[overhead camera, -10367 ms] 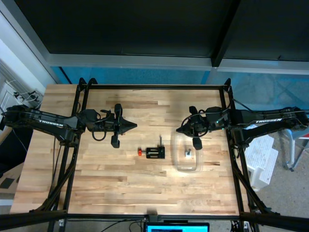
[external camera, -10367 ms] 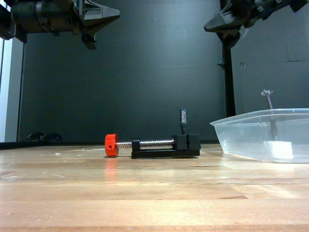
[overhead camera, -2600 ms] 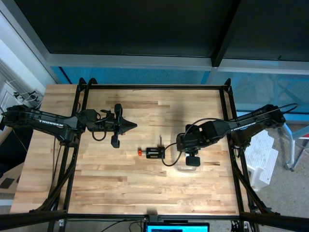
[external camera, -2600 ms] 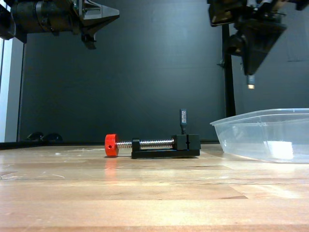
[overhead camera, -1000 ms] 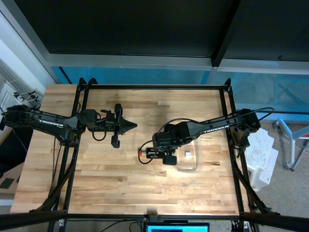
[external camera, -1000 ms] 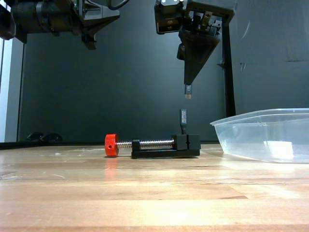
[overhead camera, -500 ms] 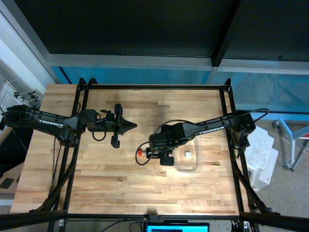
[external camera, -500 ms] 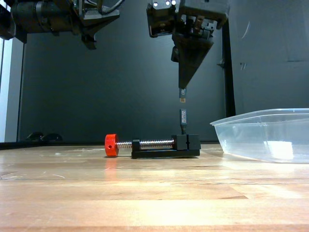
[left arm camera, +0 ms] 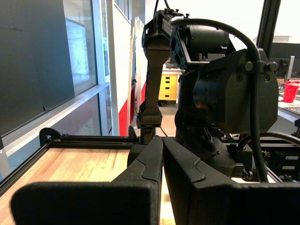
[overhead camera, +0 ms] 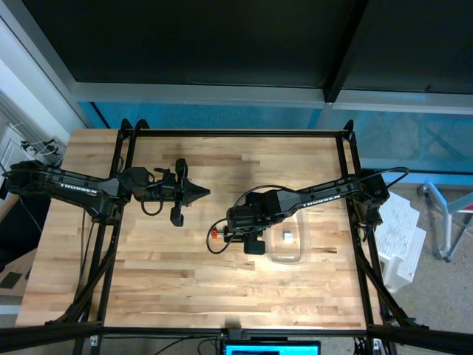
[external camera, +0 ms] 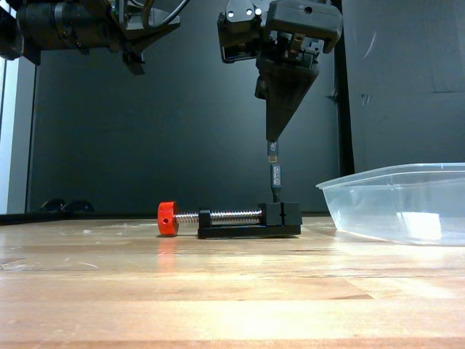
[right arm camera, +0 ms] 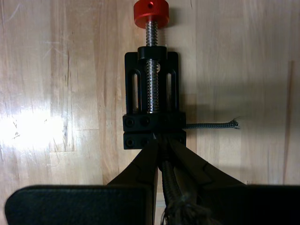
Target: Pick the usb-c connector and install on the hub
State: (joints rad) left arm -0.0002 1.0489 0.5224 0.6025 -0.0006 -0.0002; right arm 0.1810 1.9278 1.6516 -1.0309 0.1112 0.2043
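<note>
The usb-c connector [external camera: 272, 151] hangs tip-down, pinched in the fingers [right arm camera: 140, 164] of the right gripper [external camera: 272, 139]. A black cord [right arm camera: 169, 182] runs back from it between those fingers. It's right over the hub [external camera: 275, 178], tip almost on the hub's top. Can't tell if they touch. It's not pushed in.

The hub stands straight up, squeezed in a little black vise [external camera: 251, 218] w/ a red knob [external camera: 167, 218], approx. mid-bench [external camera: 218, 291]. Just right of the vise sits a see-thru plastic tub [external camera: 396, 207] w/ a small white bit [overhead camera: 287, 236] inside.

The left gripper [external camera: 173, 23] hangs high up & off to the left, well away from the vise, fingers [left arm camera: 145, 164] pressed together.
</note>
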